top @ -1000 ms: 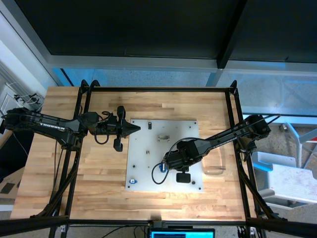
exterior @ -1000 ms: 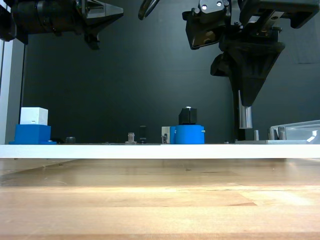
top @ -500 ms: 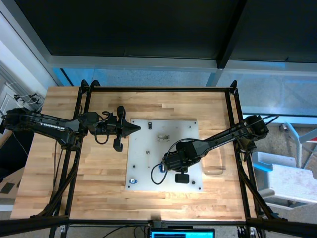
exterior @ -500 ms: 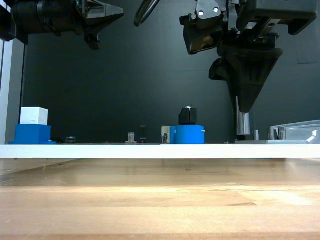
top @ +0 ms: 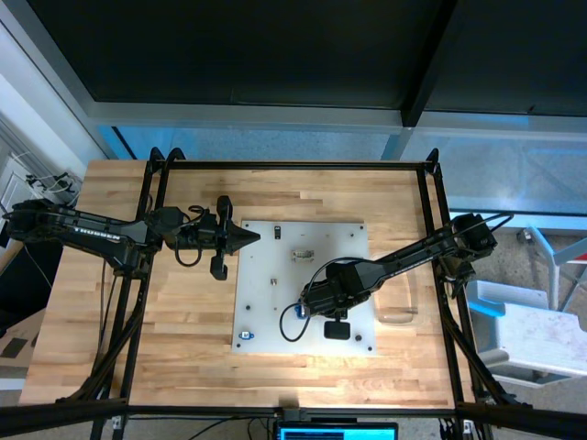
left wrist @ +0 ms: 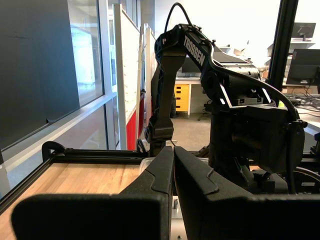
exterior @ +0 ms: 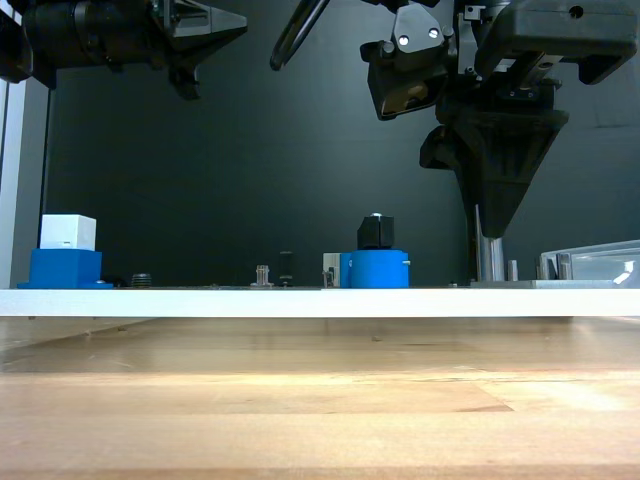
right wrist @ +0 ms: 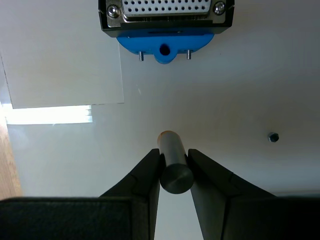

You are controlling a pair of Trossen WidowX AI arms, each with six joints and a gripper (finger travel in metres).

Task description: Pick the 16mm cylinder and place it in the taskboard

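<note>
- My right gripper (right wrist: 173, 157) had its jaws clamped on the 16mm cylinder (exterior: 488, 260), one jaw on each side of its upper part.
- Over the last second I had lowered it. The peg's lower end, earlier hanging clear above the taskboard (top: 275, 307), now sat at board level in the low view. I could not tell whether it touched the board or had entered a hole.
- Judgement: seating stage reached; too early to release.
- The long axis was vertical, with the lower end pointing straight down at the board, near the blue connector (right wrist: 165, 47).
- My left gripper (left wrist: 173, 167), jaws together, hovered unchanged near the board's far left edge, high above the counter (top: 183, 357).
</note>
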